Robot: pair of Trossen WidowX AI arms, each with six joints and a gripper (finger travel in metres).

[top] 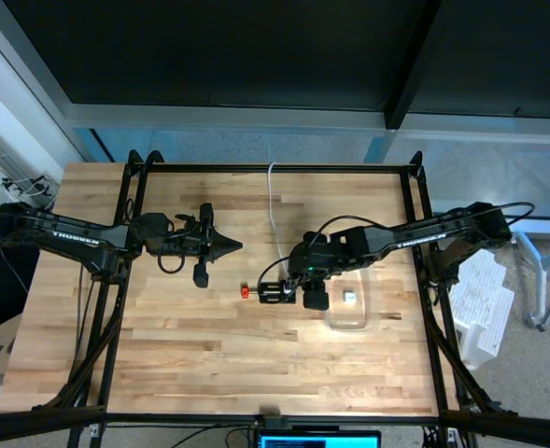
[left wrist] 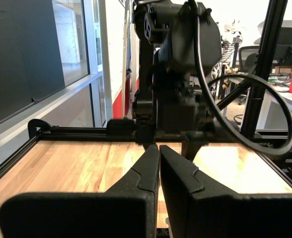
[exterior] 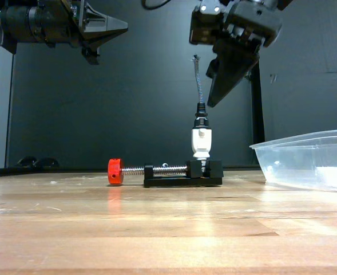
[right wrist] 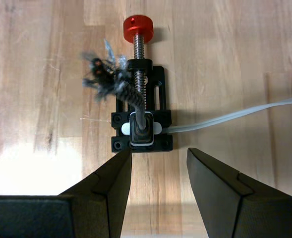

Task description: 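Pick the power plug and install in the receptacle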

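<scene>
right gripper (right wrist: 159, 150), jaws apart, above power plug (exterior: 201, 118) (receptacle (exterior: 201, 140) face hidden); left gripper (left wrist: 159, 148) closed, aloft leftward.

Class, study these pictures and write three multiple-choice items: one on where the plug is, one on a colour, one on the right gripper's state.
1. Where is the plug? A lying flat; B standing in the socket; C hanging in air.
2. The knob on the clamp is: A blue; B red; C green.
3. The right gripper is: A shut on the plug; B shut, empty; C open.
1 B: it stands upright there. 2 B: plainly red. 3 C: fingers apart, above the clamp; the left gripper, shut, is parked high at left.
</scene>
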